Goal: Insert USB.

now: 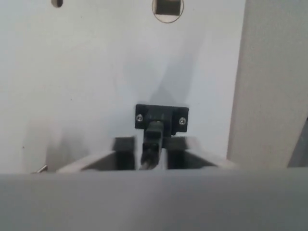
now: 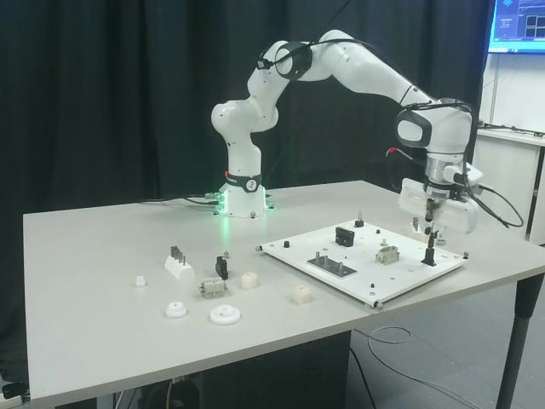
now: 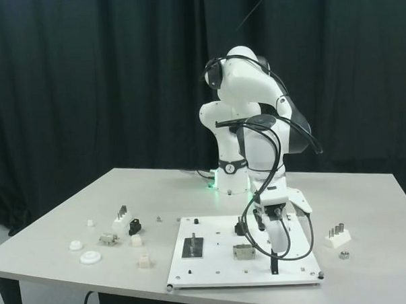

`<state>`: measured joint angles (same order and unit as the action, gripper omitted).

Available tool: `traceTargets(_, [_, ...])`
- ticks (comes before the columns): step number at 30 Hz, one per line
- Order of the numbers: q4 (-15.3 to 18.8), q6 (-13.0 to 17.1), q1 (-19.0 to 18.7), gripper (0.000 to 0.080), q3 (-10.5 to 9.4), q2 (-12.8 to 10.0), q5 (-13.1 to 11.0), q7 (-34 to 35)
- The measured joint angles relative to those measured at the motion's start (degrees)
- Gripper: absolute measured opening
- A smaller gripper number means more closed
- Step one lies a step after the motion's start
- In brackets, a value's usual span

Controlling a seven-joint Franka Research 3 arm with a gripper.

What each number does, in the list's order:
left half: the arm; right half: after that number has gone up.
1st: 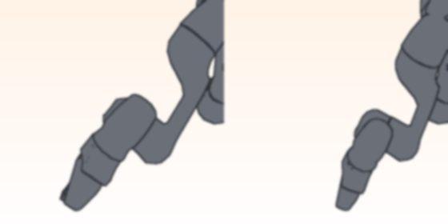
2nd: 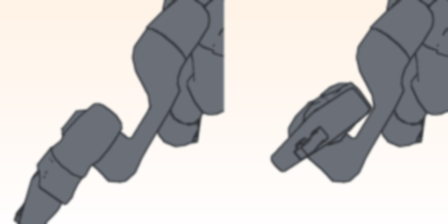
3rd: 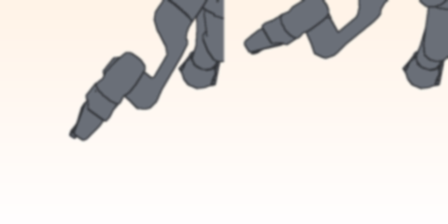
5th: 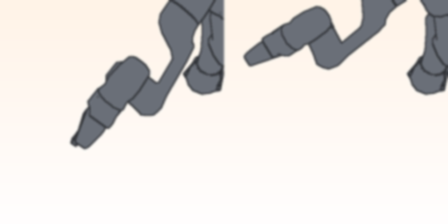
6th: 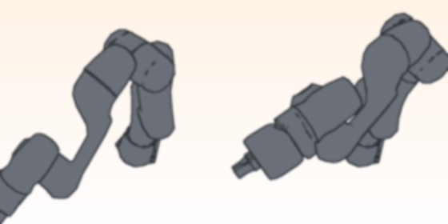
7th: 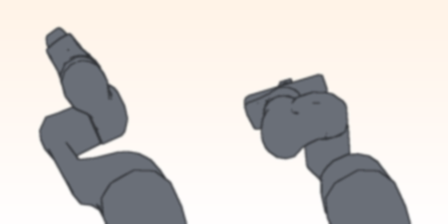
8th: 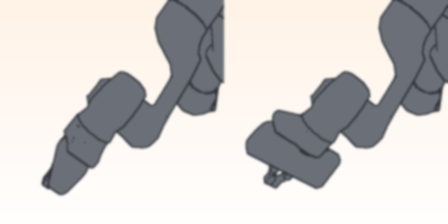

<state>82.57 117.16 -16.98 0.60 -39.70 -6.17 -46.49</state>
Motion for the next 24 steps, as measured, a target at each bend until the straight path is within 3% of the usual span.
traceTargets(3, [0.0, -0.6, 0.0, 0.0089, 0.0, 0.1, 0.0, 0.6])
traceTargets(4, [0.0, -0.8, 0.0, 0.0351, 0.01, 0.1, 0.0, 0.8])
traceTargets(12, [-0.8, -3.1, -0.1, 0.0351, 0.01, 0.7, 0.0, 2.4])
traceTargets(13, [-0.9, -3.3, -0.2, 0.0759, 0.01, 0.8, 0.0, 2.6])
traceTargets(24, [-2.5, -5.5, -0.4, 0.0787, 0.01, 1.5, 0.0, 3.3])
